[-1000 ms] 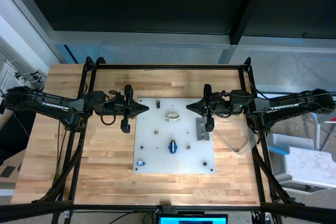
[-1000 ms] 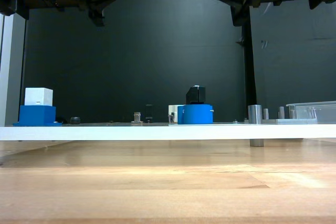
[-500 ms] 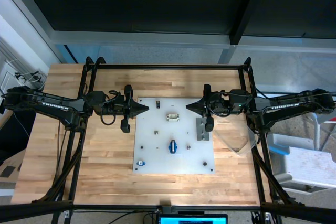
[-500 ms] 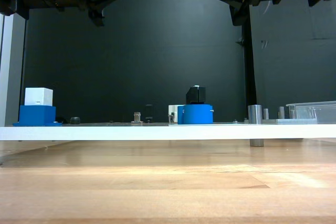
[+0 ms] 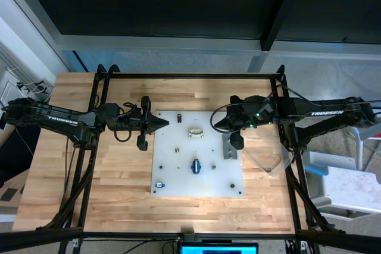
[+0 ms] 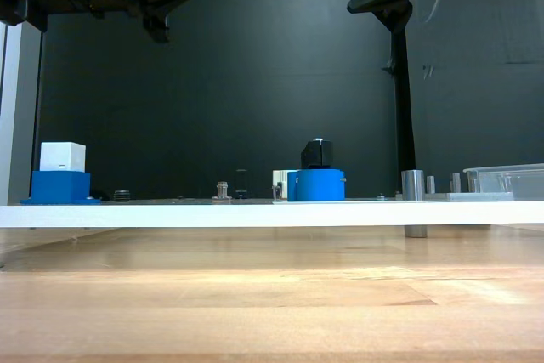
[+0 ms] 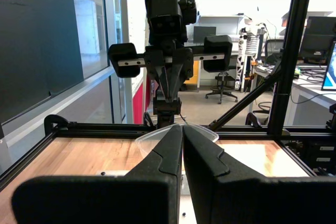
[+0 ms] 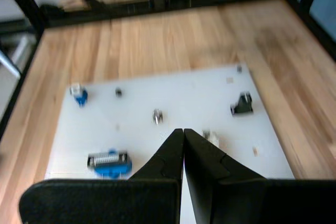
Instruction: Pick the 16mm cylinder and place it in the container
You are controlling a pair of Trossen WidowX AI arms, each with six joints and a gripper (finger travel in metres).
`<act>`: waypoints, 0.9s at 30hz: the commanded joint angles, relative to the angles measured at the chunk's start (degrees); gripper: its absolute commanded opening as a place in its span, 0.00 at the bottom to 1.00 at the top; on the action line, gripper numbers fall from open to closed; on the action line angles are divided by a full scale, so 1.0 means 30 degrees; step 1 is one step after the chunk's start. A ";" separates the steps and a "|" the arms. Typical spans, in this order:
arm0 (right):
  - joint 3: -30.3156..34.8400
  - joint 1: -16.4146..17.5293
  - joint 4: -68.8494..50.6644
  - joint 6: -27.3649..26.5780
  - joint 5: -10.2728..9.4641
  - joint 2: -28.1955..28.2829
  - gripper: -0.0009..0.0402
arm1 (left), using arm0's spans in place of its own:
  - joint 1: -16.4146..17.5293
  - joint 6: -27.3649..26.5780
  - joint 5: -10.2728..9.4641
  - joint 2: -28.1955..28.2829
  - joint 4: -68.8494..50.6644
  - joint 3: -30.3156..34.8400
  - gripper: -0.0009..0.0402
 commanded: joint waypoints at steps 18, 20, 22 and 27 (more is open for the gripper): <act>0.8495 0.0262 -1.1052 -0.0342 0.0022 0.6499 0.02 | 0.0007 0.0000 0.0000 0.0000 0.0007 0.0000 0.02; 0.8925 0.0299 -1.1744 -0.0379 0.0022 0.6965 0.02 | 0.0000 0.0000 0.0000 0.0000 0.0007 0.0000 0.02; 0.9289 0.0306 -1.2429 -0.0423 0.0015 0.7329 0.02 | 0.0007 0.0000 0.0000 0.0000 0.0000 0.0000 0.02; 0.9916 0.0401 -1.3661 -0.0415 0.0007 0.7992 0.02 | 0.0007 0.0000 0.0000 0.0000 0.0000 0.0000 0.02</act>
